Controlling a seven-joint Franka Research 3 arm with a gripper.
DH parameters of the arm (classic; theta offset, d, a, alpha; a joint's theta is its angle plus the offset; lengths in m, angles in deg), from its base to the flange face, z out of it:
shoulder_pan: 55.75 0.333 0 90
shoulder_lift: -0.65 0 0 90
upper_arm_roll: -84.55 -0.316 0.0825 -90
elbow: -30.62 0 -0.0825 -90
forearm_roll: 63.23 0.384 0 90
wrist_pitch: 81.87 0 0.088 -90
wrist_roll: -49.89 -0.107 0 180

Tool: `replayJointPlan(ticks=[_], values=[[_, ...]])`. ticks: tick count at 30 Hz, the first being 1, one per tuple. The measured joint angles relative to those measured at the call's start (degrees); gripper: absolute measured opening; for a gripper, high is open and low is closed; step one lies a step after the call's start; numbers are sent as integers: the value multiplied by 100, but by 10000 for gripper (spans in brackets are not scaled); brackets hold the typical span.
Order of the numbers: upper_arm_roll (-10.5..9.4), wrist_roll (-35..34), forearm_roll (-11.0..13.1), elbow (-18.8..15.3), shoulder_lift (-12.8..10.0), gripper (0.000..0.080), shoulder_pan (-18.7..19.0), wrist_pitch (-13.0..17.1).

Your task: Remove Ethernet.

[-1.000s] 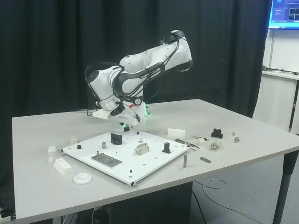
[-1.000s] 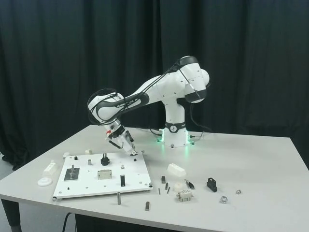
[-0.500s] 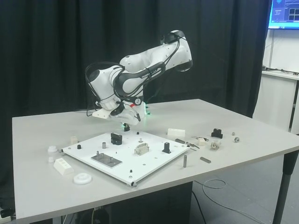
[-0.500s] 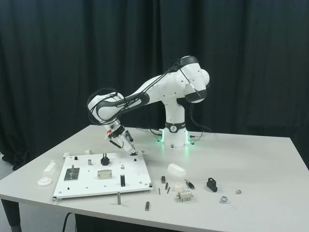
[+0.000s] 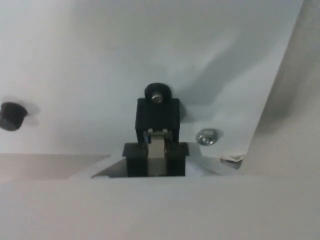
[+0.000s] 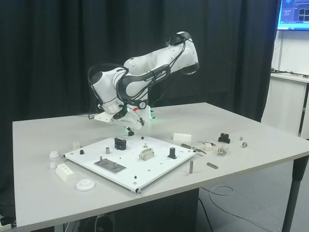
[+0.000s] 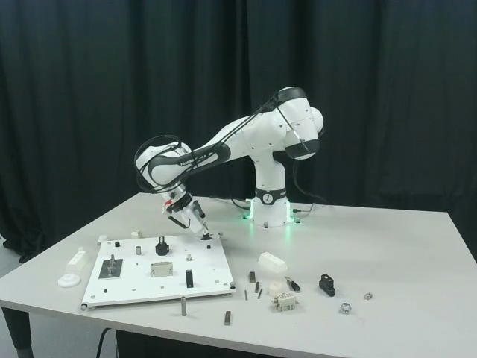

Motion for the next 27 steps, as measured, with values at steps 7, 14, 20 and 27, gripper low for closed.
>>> replayJointPlan(ticks=[7, 14, 20, 27], values=[[3, -38, 0, 2, 0, 78, 0, -12], [39, -54, -11, 4, 0, 78, 0, -59], [187, -54, -111, 13, 1, 78, 15, -219], [451, -54, -295, 22, 6, 77, 69, -356]])
